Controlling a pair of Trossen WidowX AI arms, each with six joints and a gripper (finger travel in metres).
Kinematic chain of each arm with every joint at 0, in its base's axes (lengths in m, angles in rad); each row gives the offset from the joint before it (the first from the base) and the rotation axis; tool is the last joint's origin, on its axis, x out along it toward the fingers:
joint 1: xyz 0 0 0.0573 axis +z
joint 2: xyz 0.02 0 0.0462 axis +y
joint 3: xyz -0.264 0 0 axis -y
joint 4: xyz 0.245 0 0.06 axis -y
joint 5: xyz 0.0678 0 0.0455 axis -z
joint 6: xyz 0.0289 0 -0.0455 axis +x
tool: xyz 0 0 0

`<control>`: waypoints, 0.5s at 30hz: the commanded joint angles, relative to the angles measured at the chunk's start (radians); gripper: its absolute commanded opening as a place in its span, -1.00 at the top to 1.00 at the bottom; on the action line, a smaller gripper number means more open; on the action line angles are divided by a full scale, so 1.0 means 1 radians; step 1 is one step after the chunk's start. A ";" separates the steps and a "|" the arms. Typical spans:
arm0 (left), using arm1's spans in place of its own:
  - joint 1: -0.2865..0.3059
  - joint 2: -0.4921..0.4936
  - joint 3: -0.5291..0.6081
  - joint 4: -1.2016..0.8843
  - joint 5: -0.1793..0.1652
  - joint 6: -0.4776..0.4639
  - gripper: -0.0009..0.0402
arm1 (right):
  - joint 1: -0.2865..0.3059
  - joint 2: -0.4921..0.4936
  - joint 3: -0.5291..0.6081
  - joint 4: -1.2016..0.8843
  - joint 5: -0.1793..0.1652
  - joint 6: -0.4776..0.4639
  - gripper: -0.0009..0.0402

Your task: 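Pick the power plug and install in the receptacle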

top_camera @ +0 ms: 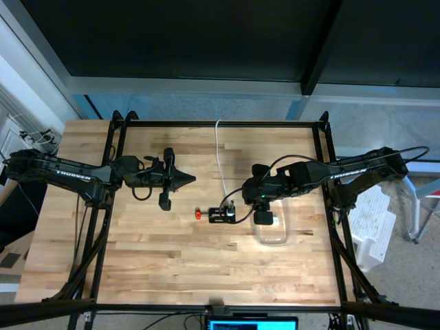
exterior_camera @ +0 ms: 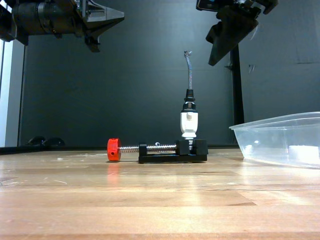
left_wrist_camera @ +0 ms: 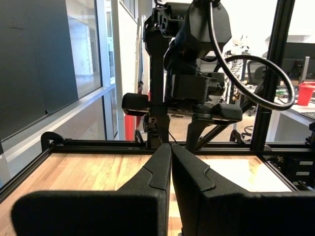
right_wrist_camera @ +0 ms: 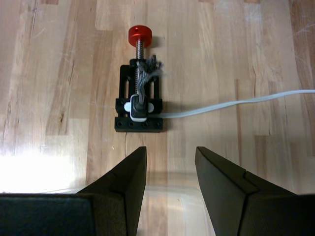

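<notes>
Aloft, R gripper (right_wrist_camera: 170,153) fingers (right_wrist_camera: 127,189) apart over tray (exterior_camera: 270,122) edge; L gripper (left_wrist_camera: 171,147) left

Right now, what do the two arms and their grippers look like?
Both arms are matte black with white TROSSEN lettering and looping black cables. The left gripper, above the wooden table at left, and the right gripper, near the small black vise, have black wedge-shaped fingers.
</notes>
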 commanded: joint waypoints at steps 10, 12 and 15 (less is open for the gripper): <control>0.000 0.000 0.000 0.000 0.000 0.000 0.96 | -0.008 -0.285 -0.194 0.367 0.000 -0.037 0.93; 0.000 0.000 0.000 0.000 0.000 0.000 0.96 | -0.020 -0.346 -0.248 0.452 0.000 -0.060 0.95; 0.000 0.000 0.000 0.000 0.000 0.000 0.96 | -0.054 -0.422 -0.317 0.550 -0.003 -0.083 0.92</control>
